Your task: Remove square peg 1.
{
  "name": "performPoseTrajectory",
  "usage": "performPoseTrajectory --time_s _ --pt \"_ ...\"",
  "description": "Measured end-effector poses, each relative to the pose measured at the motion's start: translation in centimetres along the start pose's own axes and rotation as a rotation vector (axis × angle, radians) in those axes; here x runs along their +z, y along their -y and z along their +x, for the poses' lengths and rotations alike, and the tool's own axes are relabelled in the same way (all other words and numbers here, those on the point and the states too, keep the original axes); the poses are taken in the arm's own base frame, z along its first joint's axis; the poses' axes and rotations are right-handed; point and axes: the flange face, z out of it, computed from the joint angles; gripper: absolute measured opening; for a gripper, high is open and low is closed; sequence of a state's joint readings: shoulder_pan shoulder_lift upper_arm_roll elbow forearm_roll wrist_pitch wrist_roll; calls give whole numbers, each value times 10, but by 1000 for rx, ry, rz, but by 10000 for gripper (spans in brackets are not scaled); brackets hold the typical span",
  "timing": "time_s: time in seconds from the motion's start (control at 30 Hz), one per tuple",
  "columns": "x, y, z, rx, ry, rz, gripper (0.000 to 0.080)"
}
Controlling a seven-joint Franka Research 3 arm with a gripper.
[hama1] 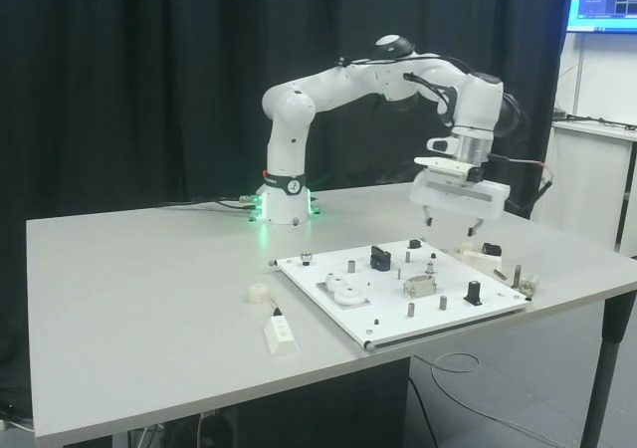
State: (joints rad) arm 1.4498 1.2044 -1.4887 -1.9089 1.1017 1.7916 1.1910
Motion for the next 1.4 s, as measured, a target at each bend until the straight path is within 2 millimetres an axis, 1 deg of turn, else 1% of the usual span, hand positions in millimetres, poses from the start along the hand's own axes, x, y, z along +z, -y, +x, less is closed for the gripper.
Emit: performPoseTrajectory --time_s 0.3,0.5,0.73,0.87,1.03,1.4 --pt "1 -11 42 -148 0 -5 800" --pt "-1 -17 69 -155 -7 12 800" --pt "-1 -22 94 -216 -13 36 800" --pt "1 -24 105 -323 -15 44 800" --pt "2 -24 115 -413 -6 54 800" --pt "4 -23 127 -581 -2 64 800"
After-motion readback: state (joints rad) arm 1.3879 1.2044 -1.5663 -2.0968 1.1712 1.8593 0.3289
